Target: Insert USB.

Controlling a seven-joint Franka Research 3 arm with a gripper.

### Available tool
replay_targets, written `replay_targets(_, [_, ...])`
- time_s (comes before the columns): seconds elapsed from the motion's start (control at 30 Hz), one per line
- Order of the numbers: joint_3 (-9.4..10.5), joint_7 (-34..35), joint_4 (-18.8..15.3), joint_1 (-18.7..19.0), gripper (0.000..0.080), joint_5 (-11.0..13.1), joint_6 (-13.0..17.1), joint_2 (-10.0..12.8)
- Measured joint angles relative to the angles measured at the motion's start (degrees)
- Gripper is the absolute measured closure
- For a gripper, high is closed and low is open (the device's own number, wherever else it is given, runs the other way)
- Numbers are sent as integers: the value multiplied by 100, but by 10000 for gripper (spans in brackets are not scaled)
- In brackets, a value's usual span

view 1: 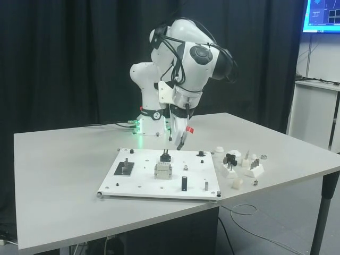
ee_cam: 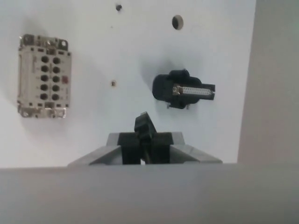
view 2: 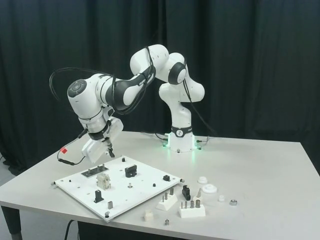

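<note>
1. Two black fingertips of the gripper [ee_cam: 143, 148] are closed on a small black USB plug [ee_cam: 144, 125], which sticks out past the tips; the fingers sit close together with only the plug between them.
2. In the wrist view the plug hangs above the white board [ee_cam: 93, 135] without touching it, over bare board between the multi-pin connector block [ee_cam: 43, 76] and the black D-sub connector [ee_cam: 183, 89].
3. The first room view shows the gripper [view 1: 180, 142] tilted and held in the air above the rear part of the board [view 1: 143, 183], near the black connector [view 1: 165, 156] standing there.
4. The pale connector block [view 1: 162, 171] sits just in front of that black connector, toward the middle of the board.
5. In the second room view the gripper [view 2: 110, 152] hangs over the far corner of the board [view 2: 75, 192], close to a flat dark plate [view 2: 93, 171].
6. Whether a cable runs from the plug cannot be told.
7. Beside the board on the grey table [view 2: 260, 200] lie several small white holders [view 2: 191, 211] and white round parts [view 2: 209, 188], well apart from the gripper.
</note>
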Motion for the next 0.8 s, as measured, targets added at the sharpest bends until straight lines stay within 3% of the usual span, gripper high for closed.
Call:
replay_targets(0.47, [-83,553,-239,-4,754,36,626,-156])
replay_targets(0.67, [-211,667,-322,24,754,312,1017,-156])
replay_targets(0.8, [-407,685,-395,123,754,595,1253,-142])
